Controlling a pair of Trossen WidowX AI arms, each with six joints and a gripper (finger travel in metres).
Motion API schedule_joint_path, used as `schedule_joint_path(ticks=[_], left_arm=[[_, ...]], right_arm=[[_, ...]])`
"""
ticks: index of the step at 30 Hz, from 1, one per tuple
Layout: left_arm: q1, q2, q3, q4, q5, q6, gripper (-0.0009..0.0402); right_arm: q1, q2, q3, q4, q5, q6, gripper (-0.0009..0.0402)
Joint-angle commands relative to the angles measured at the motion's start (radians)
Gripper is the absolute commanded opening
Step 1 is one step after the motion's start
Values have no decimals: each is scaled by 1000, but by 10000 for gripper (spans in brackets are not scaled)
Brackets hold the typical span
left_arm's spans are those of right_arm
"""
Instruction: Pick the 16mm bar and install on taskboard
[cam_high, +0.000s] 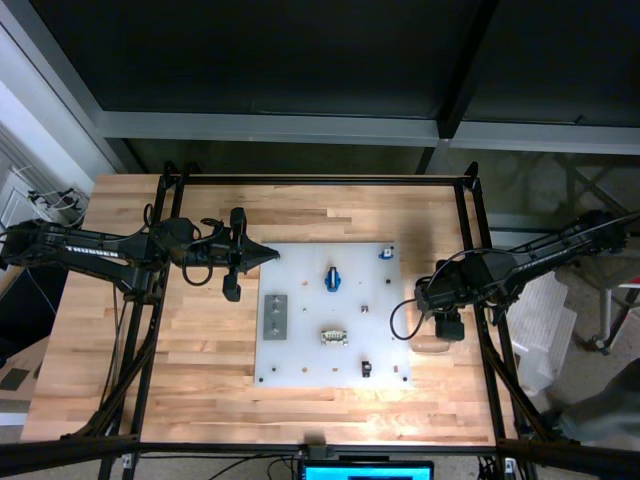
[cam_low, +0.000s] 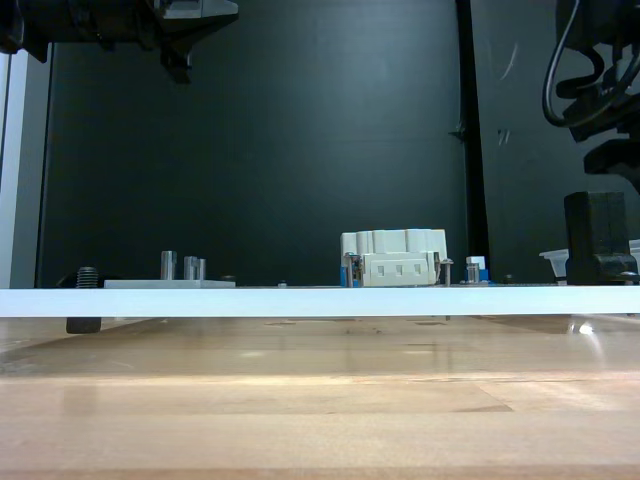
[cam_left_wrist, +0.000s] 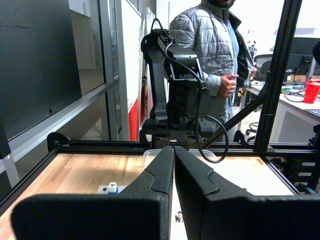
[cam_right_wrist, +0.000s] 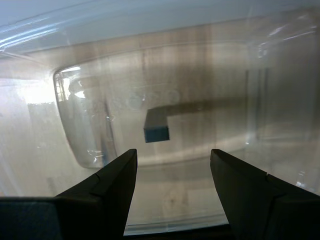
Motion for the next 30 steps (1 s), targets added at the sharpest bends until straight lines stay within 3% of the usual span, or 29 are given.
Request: schedule_joint_path(ticks=[1,9,30], left_arm=[[0,0,0,0,0,0,1],[0,0,0,0,0,0,1],[0,0,0,0,0,0,1]], right_arm=[[2,0,-18,8,1,4,214],[4,0,-45,58,4,6,236],[5,0,-91,109,5,6,236]])
